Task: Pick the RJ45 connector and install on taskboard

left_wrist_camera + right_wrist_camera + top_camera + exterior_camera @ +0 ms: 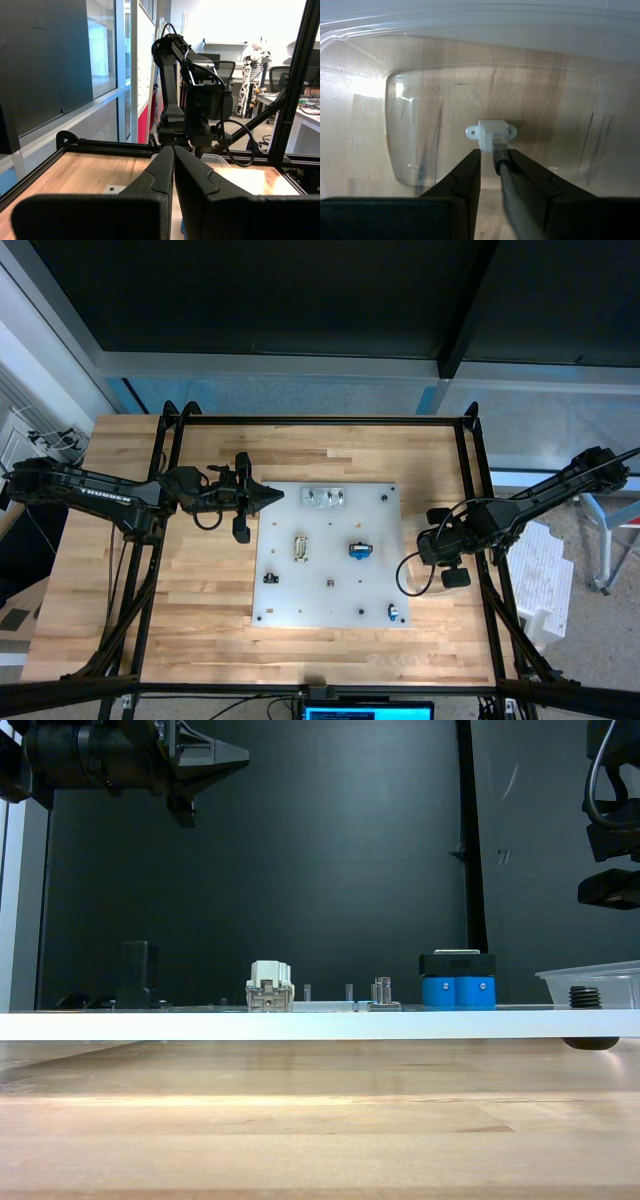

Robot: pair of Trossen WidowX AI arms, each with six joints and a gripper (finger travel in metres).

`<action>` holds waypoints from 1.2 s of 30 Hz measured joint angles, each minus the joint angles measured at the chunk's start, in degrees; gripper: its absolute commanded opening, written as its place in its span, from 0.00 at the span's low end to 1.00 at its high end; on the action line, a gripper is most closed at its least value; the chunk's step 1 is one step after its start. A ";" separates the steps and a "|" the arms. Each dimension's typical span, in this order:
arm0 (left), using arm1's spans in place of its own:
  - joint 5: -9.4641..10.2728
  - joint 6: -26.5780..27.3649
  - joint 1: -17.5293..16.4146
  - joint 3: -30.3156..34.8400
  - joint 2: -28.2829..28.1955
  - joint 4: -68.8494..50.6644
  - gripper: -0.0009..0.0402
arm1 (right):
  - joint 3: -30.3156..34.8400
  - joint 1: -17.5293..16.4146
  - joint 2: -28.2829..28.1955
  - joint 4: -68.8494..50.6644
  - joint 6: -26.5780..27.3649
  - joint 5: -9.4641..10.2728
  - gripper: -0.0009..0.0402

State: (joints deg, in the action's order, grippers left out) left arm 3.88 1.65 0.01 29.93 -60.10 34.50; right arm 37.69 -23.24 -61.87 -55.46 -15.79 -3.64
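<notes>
Above the clear tray (470,25) the right gripper (494,151) pinches the RJ45 connector (491,132) in its jaws, seemingly ready for the taskboard (300,590); the left gripper (277,496), jaws closed, hovers at the board's edge, leaving room.

White capitals spell "TROSSEN" along the left arm (100,495), well behind the left gripper (272,497). That lettering sits far across from the right gripper (494,155), down over the clear tray (600,972).
</notes>
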 measured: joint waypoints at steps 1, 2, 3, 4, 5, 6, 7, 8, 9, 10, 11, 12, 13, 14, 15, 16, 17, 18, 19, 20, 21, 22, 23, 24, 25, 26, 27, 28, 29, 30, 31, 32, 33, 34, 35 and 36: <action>0.02 -0.02 0.00 0.02 0.00 0.00 0.02 | 0.00 0.00 0.00 0.00 0.00 0.00 0.13; 0.00 0.00 0.00 0.00 0.00 0.02 0.02 | 0.00 0.00 0.00 0.00 0.00 0.00 0.11; 0.00 0.00 0.00 0.00 0.00 0.02 0.02 | 0.00 0.00 0.00 0.00 0.00 0.00 0.10; 0.00 0.00 0.00 0.00 0.00 0.02 0.02 | 0.00 0.00 0.00 -0.02 0.00 -0.02 0.08; 0.00 0.00 0.00 0.02 0.00 0.02 0.02 | 0.00 0.00 0.00 0.00 0.00 -0.02 0.07; 0.02 0.00 0.00 0.02 0.00 0.00 0.02 | 0.02 -0.02 0.00 0.00 0.00 -0.02 0.05; 0.02 0.00 0.00 0.00 0.00 0.00 0.02 | 0.02 -0.02 0.00 0.00 0.00 -0.02 0.04; 0.02 0.00 0.00 0.00 0.00 0.02 0.02 | 0.02 -0.02 0.00 0.00 0.00 -0.02 0.03; 0.02 0.00 0.00 0.00 0.00 0.00 0.02 | 0.02 -0.02 0.00 0.00 0.00 -0.02 0.02; 0.02 0.00 0.00 0.02 0.00 0.02 0.02 | 0.02 -0.02 0.00 0.00 0.00 -0.02 0.02; 0.02 0.00 0.00 0.00 0.00 0.02 0.02 | 0.02 -0.02 0.00 0.00 0.00 -0.02 0.03; 0.00 0.00 0.00 0.00 0.00 0.02 0.02 | 0.02 -0.02 0.00 0.00 0.00 -0.02 0.03; 0.00 0.00 0.00 0.02 0.00 0.02 0.02 | 0.02 -0.02 0.02 0.00 0.00 0.00 0.02; 0.02 0.00 0.00 0.00 0.00 0.02 0.02 | 0.09 -0.02 0.07 -0.09 0.00 0.02 0.02; 0.02 -0.02 0.00 0.00 0.00 0.00 0.02 | 0.22 -0.02 0.11 -0.17 0.00 0.11 0.02; 0.00 -0.02 0.00 0.02 0.00 0.02 0.02 | 0.35 -0.02 0.24 -0.17 0.00 0.17 0.02; 0.00 0.00 0.00 0.00 0.00 0.02 0.02 | 0.48 -0.02 0.37 -0.24 0.00 0.17 0.02; 0.00 0.00 0.00 0.02 0.00 0.02 0.02 | 0.70 -0.02 0.42 -0.39 0.02 0.17 0.02; 0.00 0.00 0.00 0.00 0.00 0.02 0.02 | 0.96 -0.02 0.44 -0.61 0.02 0.17 0.02; 0.00 0.00 0.00 0.02 0.00 0.00 0.02 | 1.25 -0.02 0.50 -0.87 0.04 0.17 0.02; 0.00 -0.02 0.00 0.00 0.00 0.02 0.02 | 1.55 -0.02 0.59 -1.27 0.09 0.17 0.02; 0.02 0.00 0.00 0.02 0.00 0.00 0.02 | 1.92 -0.02 0.74 -1.75 0.20 0.17 0.02; 0.02 -0.02 0.00 0.00 0.00 0.02 0.02 | 2.40 -0.02 0.83 -2.36 0.24 0.17 0.02; 0.02 -0.02 0.00 0.02 0.00 0.02 0.02 | 2.89 -0.02 0.92 -2.91 0.26 0.17 0.02; 0.00 0.00 0.00 0.00 0.00 0.02 0.02 | 3.52 -0.02 0.98 -3.67 0.26 0.17 0.02; 0.02 -0.02 0.00 0.02 0.00 0.02 0.02 | 4.15 -0.02 1.09 -4.42 0.28 0.15 0.02; 0.00 0.00 0.00 0.00 0.00 0.02 0.02 | 4.85 -0.02 1.20 -5.27 0.28 0.13 0.02; 0.02 0.00 0.00 0.00 0.00 0.02 0.02 | 5.53 -0.02 1.36 -5.95 0.28 0.02 0.02; 0.02 0.00 0.00 0.02 0.00 0.02 0.02 | 6.21 -0.02 1.53 -6.75 0.31 -0.11 0.02; 0.02 0.00 0.00 0.00 0.00 0.00 0.02 | 6.91 -0.02 1.60 -7.69 0.31 -0.24 0.02; 0.02 0.00 0.00 0.02 0.00 0.00 0.02 | 7.67 -0.02 1.66 -8.72 0.31 -0.28 0.02; 0.00 0.00 0.00 0.02 0.00 0.02 0.02 | 8.48 -0.02 1.75 -9.62 0.37 -0.28 0.02; 0.00 0.00 0.00 0.02 0.00 0.02 0.02 | 9.29 -0.02 1.81 -10.56 0.44 -0.28 0.02; 0.02 0.00 0.00 0.02 0.00 0.02 0.02 | 10.14 -0.02 1.90 -11.47 0.46 -0.28 0.02; 0.02 0.00 0.00 0.02 0.00 0.00 0.02 | 11.02 0.00 1.92 -12.26 0.44 -0.28 0.02; 0.02 0.00 0.00 0.02 0.00 0.00 0.02 | 11.82 0.00 1.92 -12.94 0.44 -0.28 0.02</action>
State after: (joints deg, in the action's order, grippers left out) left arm 3.90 1.65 0.01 29.95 -60.10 34.50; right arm 49.52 -23.24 -59.94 -68.40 -15.35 -3.92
